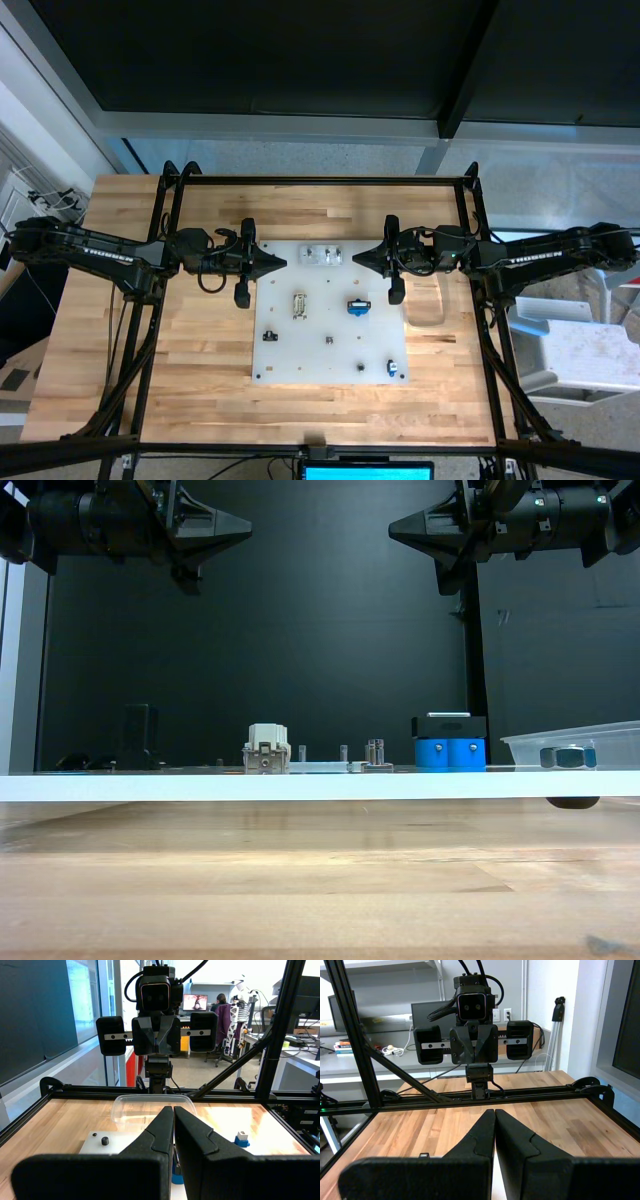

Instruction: Unfasten the M12 fastener and place in the container

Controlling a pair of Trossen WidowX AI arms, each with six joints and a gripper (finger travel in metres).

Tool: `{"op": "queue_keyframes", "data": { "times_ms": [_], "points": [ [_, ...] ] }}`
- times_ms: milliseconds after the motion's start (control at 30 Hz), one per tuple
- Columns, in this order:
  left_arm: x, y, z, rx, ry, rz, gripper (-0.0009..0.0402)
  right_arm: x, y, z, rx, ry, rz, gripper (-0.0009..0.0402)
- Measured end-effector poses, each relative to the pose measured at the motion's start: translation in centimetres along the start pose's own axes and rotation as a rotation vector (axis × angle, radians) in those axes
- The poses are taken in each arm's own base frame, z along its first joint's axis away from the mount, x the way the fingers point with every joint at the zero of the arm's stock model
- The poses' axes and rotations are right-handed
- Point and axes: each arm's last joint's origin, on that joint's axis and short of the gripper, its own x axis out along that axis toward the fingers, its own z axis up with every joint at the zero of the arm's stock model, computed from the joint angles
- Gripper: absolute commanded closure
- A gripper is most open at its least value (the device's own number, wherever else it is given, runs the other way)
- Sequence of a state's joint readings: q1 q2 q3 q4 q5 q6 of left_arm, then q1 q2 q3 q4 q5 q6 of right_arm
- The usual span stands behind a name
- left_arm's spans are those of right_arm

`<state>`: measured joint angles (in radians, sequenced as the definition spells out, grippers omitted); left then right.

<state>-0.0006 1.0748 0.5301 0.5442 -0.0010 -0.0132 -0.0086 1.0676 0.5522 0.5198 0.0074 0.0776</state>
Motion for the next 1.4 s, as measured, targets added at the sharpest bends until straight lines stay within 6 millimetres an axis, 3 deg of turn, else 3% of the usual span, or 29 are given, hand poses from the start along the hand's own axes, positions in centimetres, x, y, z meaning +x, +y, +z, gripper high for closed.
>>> {"op": "queue_keyframes", "data": {
  "times_ms": [567, 933, 1400],
  "points": [
    [0.0, 0.0, 0.0, 0.000, 0.000, 0.001, 0.0393, 0.2, 0.2, 0.4, 0.045, 0.035, 0.003, 0.0393],
    [0.0, 0.0, 0.0, 0.000, 0.000, 0.001, 0.0393, 1.2, 2.9, 1.9, 0.162, 0.444, -0.081, 0.0393],
    [0.0, 0.0, 0.0, 0.000, 0.000, 0.001, 0.0393, 3.5, 8.1, 2.6, 0.296, 0.869, -0.174, 0.0393]
  ]
}}
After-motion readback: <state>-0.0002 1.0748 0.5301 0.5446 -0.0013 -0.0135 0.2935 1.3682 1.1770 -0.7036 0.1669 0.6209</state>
